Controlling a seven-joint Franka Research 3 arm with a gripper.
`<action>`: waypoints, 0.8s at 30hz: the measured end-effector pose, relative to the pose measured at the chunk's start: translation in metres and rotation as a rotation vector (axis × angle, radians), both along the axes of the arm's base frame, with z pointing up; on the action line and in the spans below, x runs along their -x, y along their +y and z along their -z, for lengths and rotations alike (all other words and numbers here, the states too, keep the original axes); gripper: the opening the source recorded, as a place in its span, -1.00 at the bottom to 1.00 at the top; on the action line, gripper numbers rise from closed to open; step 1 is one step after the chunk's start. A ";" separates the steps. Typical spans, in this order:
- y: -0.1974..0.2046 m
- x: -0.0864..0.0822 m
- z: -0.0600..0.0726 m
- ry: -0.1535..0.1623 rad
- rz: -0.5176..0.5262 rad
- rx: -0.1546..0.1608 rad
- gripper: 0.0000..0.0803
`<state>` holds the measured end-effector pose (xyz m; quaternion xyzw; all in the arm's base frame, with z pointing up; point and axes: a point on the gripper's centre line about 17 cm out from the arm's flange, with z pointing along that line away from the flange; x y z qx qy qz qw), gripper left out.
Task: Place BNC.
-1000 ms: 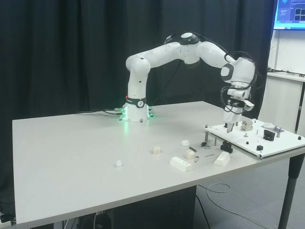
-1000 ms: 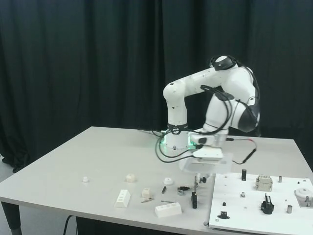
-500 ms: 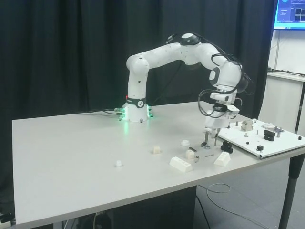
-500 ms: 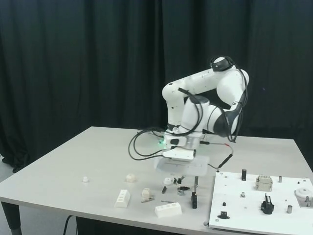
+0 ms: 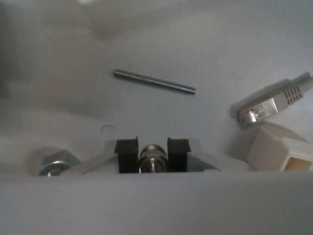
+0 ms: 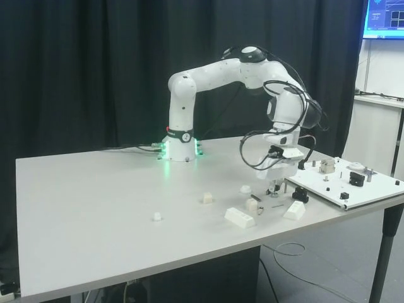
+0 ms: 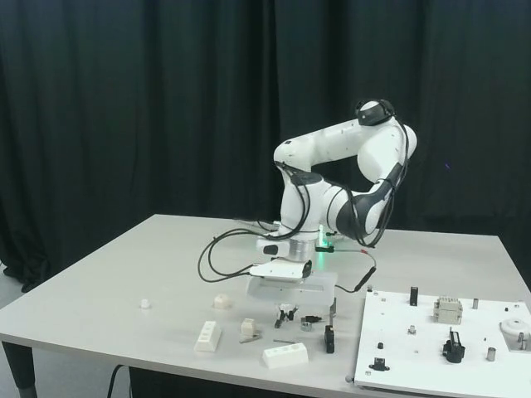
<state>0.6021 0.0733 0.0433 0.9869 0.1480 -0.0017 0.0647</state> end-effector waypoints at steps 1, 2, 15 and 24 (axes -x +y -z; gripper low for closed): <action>-0.001 0.000 0.002 0.000 0.001 -0.006 -0.70; -0.002 0.001 0.003 0.000 0.001 -0.012 -0.70; -0.010 0.002 0.013 -0.017 -0.023 -0.066 -0.52; -0.013 0.001 0.014 -0.024 -0.021 -0.077 0.33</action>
